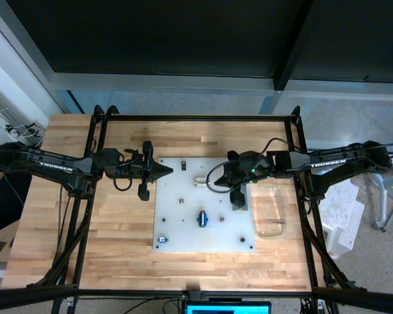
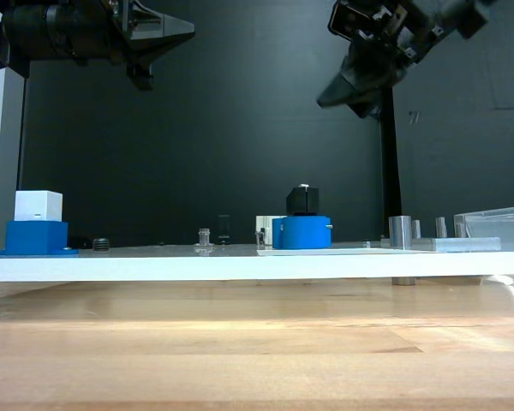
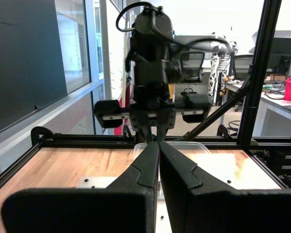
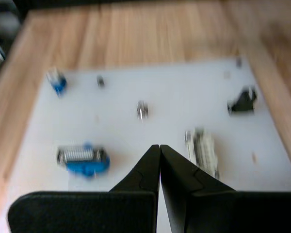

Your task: Remove the 16mm cylinder and place in the container

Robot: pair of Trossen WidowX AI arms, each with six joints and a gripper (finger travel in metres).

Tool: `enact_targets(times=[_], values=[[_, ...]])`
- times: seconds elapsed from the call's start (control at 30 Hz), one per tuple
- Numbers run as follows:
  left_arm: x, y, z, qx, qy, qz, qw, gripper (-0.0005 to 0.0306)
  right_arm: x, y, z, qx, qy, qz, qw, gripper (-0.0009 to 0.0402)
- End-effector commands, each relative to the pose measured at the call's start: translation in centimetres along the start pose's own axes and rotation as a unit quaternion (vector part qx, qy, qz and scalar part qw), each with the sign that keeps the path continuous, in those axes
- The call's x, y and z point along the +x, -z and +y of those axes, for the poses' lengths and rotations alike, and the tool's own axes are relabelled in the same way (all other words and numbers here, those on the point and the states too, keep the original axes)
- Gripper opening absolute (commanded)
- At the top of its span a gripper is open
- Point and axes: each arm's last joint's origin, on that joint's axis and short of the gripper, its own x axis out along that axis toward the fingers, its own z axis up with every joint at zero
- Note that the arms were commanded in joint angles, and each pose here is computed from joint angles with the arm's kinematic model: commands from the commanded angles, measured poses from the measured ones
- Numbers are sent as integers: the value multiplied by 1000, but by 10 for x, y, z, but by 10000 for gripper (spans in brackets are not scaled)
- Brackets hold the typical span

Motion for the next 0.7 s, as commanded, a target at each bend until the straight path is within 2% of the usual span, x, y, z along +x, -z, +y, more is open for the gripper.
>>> enact_targets(times=[0.03,0.43,0.6,0.7], values=[[0,0,0,0,0,0,1000,0,1,-3,7,-8,5,59,998,0],[0,0,0,0,0,0,1000,0,14,-10,40,-43,-8,199,979,3],[0,0,0,0,0,0,1000,0,21,-9,49,-41,-7,228,973,31],[0,0,0,0,0,0,1000,0,24,-9,53,-36,1,248,968,58]])
